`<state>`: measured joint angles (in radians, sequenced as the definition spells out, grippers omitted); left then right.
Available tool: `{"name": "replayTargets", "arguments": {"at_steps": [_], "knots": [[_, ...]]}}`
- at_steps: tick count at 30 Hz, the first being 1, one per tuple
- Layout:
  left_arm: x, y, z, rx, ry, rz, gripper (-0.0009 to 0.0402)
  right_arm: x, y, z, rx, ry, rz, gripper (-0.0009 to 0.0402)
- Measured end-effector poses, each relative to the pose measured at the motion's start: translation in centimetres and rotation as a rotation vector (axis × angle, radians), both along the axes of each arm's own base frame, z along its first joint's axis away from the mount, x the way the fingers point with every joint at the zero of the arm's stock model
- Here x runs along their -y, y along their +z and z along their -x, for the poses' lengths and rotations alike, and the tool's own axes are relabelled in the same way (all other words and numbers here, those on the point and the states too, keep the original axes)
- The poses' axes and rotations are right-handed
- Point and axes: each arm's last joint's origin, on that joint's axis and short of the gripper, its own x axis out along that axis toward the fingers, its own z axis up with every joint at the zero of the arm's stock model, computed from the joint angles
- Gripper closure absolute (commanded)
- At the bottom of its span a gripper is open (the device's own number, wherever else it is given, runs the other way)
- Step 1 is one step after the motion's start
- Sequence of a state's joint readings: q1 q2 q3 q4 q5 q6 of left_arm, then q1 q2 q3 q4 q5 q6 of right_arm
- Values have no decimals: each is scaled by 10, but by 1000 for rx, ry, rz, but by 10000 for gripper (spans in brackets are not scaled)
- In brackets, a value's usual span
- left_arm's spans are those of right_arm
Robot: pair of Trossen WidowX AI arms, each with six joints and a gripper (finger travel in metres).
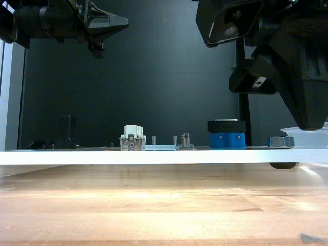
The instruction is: Unfasten the M12 fastener and place in the container
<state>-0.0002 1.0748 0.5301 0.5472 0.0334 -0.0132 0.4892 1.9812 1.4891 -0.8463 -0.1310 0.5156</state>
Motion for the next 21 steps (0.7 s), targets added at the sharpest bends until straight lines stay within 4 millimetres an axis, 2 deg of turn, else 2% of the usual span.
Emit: {"name": "replayTargets", "arguments": {"at_steps": [21], "knots": [[0, 0, 0, 0, 0, 0, 393, 5, -7, 3, -13, -37, 85, 393]]}}
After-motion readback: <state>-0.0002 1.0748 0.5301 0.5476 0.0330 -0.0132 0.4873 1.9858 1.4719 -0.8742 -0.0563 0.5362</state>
